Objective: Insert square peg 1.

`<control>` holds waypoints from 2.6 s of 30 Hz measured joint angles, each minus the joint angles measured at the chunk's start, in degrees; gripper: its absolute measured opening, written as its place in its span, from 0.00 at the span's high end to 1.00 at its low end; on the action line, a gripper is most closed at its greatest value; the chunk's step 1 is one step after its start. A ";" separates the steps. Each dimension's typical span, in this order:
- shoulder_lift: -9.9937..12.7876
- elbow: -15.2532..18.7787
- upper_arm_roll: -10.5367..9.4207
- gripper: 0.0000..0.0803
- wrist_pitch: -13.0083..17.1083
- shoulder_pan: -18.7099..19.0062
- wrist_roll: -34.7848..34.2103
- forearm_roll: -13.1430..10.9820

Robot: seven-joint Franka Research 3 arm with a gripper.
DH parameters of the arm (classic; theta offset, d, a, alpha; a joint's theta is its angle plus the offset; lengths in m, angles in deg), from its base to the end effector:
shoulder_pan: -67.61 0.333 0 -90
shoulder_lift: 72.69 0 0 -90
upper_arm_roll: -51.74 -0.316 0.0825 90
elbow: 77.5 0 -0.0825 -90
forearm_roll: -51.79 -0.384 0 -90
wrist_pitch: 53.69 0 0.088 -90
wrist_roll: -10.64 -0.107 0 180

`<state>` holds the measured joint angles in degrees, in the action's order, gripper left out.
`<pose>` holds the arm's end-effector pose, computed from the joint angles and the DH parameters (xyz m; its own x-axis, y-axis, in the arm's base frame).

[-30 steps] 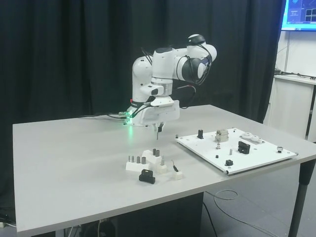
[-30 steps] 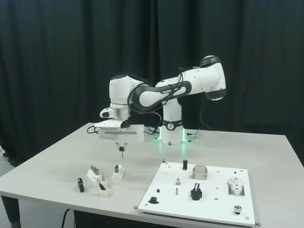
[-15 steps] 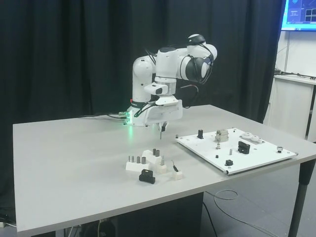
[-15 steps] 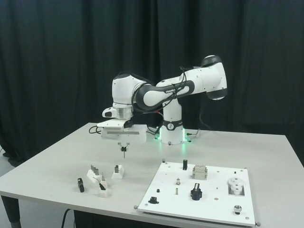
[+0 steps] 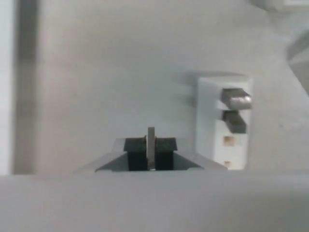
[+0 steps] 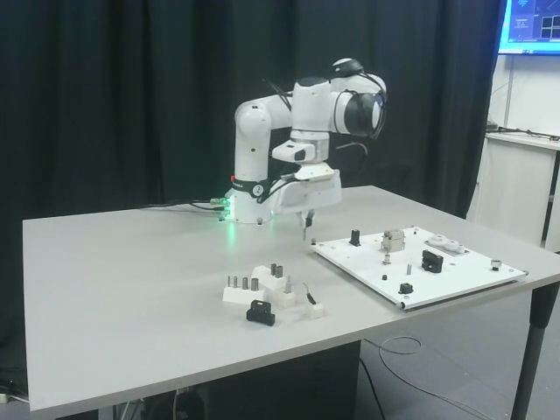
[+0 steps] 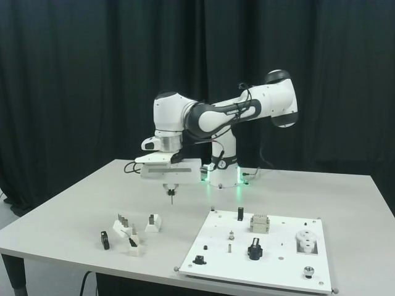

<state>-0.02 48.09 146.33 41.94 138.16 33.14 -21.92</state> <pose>0.5140 -0.0835 0.3062 0.8448 -0.5350 -0.0090 -0.5351 -0.8447 -0.0127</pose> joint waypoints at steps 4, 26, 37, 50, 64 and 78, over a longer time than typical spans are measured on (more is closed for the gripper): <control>-0.18 -0.88 0.14 0.96 -0.96 1.23 -2.36 0.00; -0.50 -5.81 -0.09 0.96 -1.82 7.87 -14.75 0.67; -0.50 -7.01 -0.61 0.96 -0.59 8.74 -17.07 2.27; -0.60 -8.44 -0.67 0.96 -0.61 9.97 -20.13 2.30; -0.75 -12.15 -1.64 0.96 -0.55 11.49 -26.20 1.68; -0.94 -17.90 -4.31 0.96 1.06 11.58 -33.25 1.68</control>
<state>-0.96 30.20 142.02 43.01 149.74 -0.12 -20.23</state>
